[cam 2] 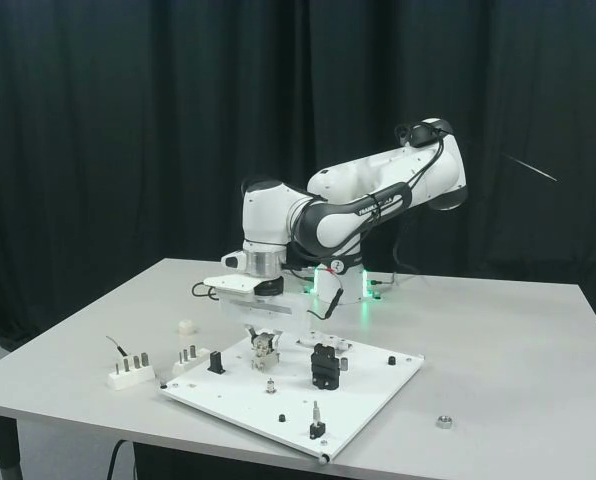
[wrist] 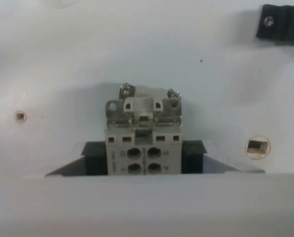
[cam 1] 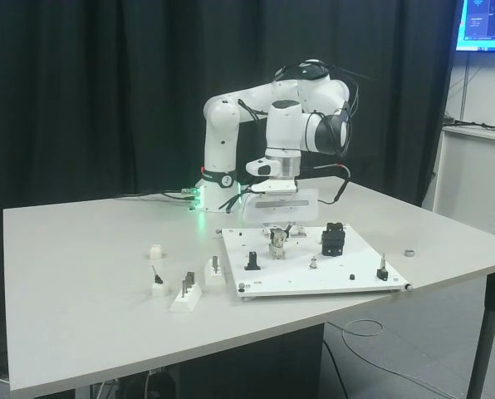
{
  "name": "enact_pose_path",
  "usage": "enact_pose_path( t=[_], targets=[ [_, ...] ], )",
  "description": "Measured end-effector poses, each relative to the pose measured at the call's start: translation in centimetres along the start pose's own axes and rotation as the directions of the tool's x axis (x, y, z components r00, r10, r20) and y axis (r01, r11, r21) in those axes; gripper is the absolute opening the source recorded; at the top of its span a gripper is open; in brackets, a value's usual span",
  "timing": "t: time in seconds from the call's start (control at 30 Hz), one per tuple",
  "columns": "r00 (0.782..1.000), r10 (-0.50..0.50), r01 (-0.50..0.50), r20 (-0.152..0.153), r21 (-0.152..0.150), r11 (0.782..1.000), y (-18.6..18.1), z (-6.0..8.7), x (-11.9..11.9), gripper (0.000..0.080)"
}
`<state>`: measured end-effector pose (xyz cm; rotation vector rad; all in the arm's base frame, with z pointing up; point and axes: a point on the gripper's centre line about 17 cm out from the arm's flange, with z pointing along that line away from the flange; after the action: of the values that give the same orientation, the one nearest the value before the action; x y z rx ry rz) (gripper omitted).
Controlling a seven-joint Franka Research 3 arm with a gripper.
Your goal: Insert waterproof.
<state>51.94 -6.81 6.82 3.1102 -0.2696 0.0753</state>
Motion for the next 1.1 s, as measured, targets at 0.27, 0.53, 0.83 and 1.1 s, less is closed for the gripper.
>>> enact_pose_path(
  t=[0.27, 0.53, 0.83, 1.1],
  targets=[
    [0.999, -0.036, 0.036, -0.001, -0.001, 0.999, 0.02, 0.00, 0.02, 0.0310],
    [1.000, -0.020, 0.020, -0.002, -0.001, 1.000, 0.05, 0.00, 0.02, 0.0310],
    [0.999, 0.043, -0.043, -0.002, 0.000, 0.999, 0.02, 0.00, 0.02, 0.0310],
    [0.996, 0.084, -0.084, -0.002, 0.000, 0.996, -0.02, 0.00, 0.01, 0.0310]
  ],
)
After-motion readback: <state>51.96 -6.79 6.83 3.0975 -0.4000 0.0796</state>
